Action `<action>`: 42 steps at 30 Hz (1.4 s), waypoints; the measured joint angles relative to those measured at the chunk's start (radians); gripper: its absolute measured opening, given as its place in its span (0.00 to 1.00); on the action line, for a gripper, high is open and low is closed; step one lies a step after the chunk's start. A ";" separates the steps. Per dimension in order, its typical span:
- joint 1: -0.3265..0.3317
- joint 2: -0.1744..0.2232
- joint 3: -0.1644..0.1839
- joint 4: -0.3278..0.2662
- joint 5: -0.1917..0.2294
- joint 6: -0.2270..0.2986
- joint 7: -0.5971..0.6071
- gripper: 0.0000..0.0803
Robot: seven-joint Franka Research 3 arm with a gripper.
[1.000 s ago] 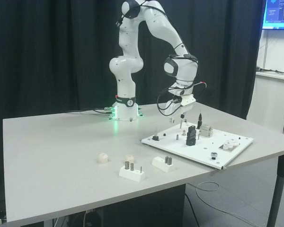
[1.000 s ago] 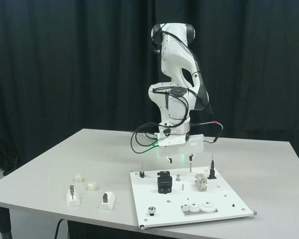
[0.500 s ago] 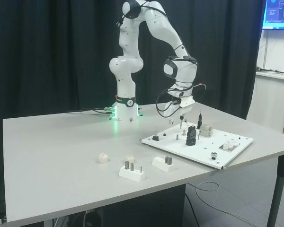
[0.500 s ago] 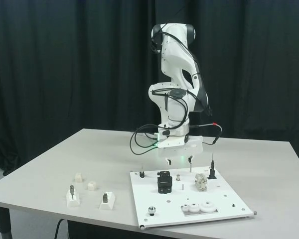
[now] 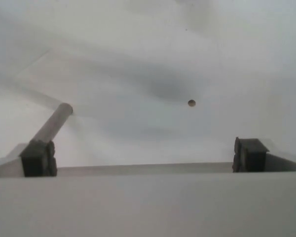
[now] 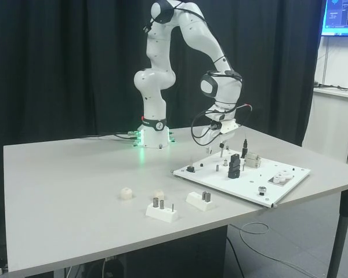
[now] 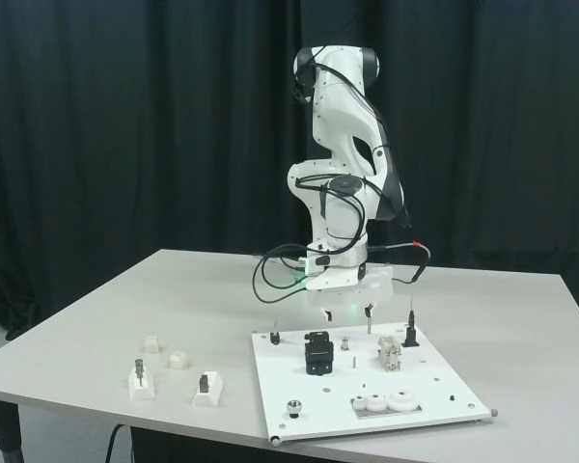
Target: Insert round peg 2.
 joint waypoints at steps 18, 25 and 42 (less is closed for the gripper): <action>0.000 -0.001 -0.001 -0.001 -0.021 -0.020 -0.001 1.00; -0.001 -0.001 -0.001 -0.002 -0.022 -0.032 -0.001 1.00; 0.002 -0.030 0.005 0.002 -0.021 -0.051 -0.001 1.00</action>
